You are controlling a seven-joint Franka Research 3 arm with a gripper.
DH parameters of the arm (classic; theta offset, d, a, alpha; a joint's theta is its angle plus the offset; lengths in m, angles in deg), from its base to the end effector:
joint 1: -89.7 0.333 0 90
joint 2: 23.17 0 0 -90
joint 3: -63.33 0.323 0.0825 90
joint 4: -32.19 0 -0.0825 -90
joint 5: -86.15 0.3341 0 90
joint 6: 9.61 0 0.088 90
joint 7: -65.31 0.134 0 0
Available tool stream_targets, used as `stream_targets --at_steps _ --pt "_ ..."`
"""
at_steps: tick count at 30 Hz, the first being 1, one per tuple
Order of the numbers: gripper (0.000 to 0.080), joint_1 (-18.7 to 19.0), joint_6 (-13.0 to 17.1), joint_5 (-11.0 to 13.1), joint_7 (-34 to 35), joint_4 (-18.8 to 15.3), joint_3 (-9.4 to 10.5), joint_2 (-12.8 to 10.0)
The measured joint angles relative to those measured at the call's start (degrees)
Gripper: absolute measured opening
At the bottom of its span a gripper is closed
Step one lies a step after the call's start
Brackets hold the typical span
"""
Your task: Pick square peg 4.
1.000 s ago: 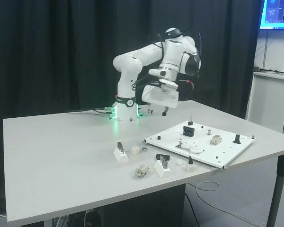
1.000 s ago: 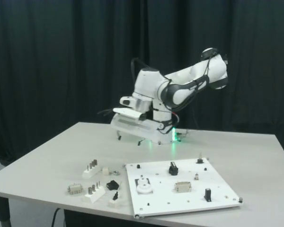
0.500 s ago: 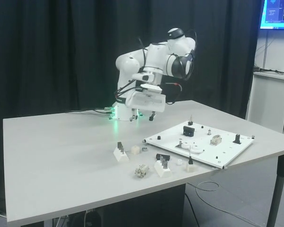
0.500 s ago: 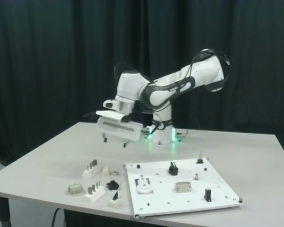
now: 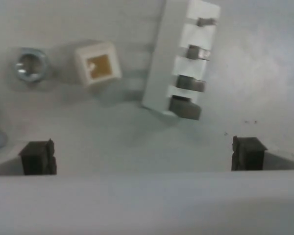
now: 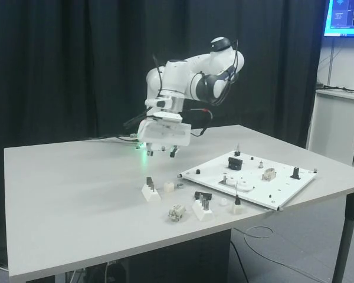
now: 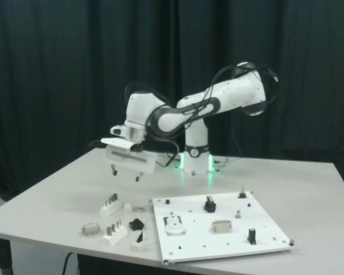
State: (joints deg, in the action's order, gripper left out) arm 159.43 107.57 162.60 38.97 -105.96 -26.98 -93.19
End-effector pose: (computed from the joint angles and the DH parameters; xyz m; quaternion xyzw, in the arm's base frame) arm 0.4319 -0.1195 0.2675 0.9326 -0.3437 0.0775 0.0781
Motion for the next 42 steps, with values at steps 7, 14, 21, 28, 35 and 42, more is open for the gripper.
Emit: stream_targets --at_steps 7,14,21,28,35,42 --pt "0.0800 -5.0 -2.0 3.2 -2.6 1.7 1.92 -1.7" --pt "0.0800 -10.0 -4.0 5.7 -4.8 4.1 4.17 -2.9" --pt "0.0800 -14.0 -5.5 6.7 -5.8 6.6 6.01 -3.6" --pt "0.0800 -17.0 -7.5 6.8 -6.0 8.8 7.14 -4.1" --pt "0.0800 -18.9 -9.2 6.9 -6.0 10.2 7.81 -4.3" --pt "0.0800 -19.7 -9.9 6.9 -6.0 11.0 8.43 -4.4"
